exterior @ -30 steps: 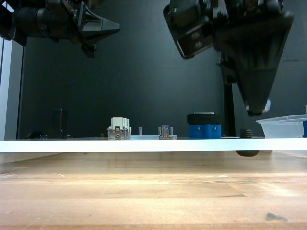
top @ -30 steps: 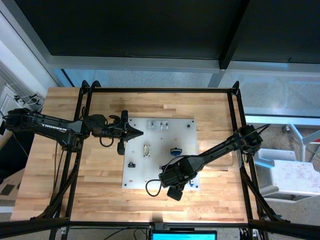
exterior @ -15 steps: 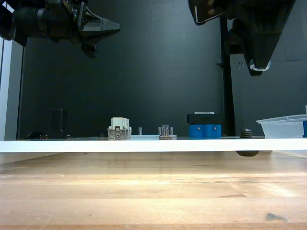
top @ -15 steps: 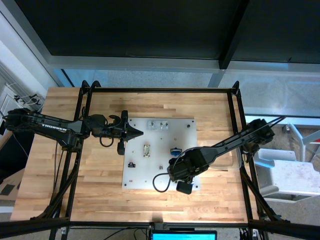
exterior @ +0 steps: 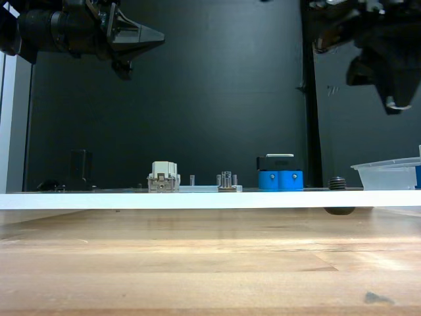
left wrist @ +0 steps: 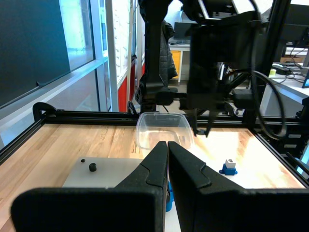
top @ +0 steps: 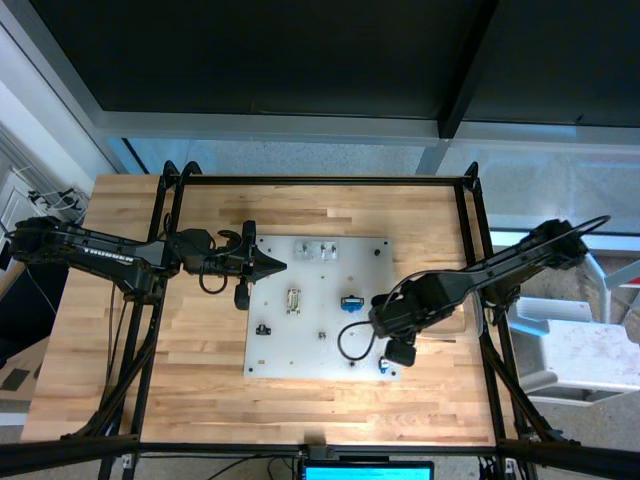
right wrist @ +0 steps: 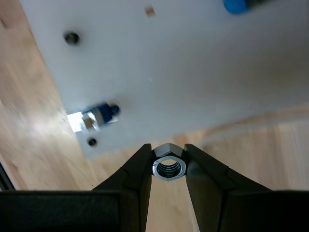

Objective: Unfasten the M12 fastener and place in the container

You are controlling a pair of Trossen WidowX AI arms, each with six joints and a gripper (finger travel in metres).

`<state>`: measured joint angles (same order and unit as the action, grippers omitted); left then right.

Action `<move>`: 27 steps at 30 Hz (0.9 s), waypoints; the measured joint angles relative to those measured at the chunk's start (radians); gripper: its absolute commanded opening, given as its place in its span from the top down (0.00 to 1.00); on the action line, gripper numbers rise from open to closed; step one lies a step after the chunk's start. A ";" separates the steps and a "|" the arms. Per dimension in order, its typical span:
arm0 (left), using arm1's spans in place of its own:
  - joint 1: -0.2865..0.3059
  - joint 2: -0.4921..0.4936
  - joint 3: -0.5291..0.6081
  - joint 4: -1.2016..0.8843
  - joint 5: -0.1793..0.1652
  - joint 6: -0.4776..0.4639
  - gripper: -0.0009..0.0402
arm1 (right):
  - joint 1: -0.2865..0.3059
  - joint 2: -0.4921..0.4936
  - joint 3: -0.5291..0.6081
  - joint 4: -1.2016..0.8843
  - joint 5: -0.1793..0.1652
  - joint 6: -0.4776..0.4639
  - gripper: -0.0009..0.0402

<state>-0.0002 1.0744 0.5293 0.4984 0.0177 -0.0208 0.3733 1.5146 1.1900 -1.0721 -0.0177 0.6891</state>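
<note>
— Where's the M12 nut (right wrist: 168, 166)?
— The right pincer (exterior: 393, 104) is pinching it, hanging high over the white board's (top: 300, 350) right edge, beside the clear tray (exterior: 387, 174). The black stud (exterior: 337, 183) is standing bare.
— The left pincer (left wrist: 165, 144)?
— Hovering pressed together over the board's left edge.

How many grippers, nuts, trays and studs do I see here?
Grippers: 2 (left gripper over white board's left edge; right gripper high at its right edge)
Silver nut: 1, in right gripper
Clear tray: 1
Black stud: 1
Total: 5
</note>
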 measured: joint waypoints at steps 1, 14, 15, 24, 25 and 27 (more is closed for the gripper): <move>0.000 0.000 0.000 0.000 0.000 0.000 0.98 | -0.004 -0.020 -0.022 0.000 0.000 0.000 0.98; 0.000 0.000 0.000 0.000 0.000 0.000 0.98 | -0.040 -0.243 -0.249 0.000 0.011 0.000 0.98; 0.000 0.000 0.000 0.000 0.000 0.000 0.98 | -0.040 -0.258 -0.265 0.000 0.011 0.000 0.98; 0.000 0.000 0.000 0.000 0.000 0.000 0.98 | -0.062 -0.367 -0.387 0.000 0.011 0.001 0.98; 0.000 0.000 0.000 0.000 0.000 0.000 0.98 | -0.062 -0.372 -0.393 0.000 0.011 0.001 0.98; 0.000 0.000 0.000 0.000 0.000 0.000 0.98 | -0.062 -0.381 -0.402 0.000 0.011 0.003 0.98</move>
<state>-0.0002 1.0744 0.5293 0.4984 0.0181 -0.0208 0.3111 1.1336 0.7876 -1.0725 -0.0071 0.6922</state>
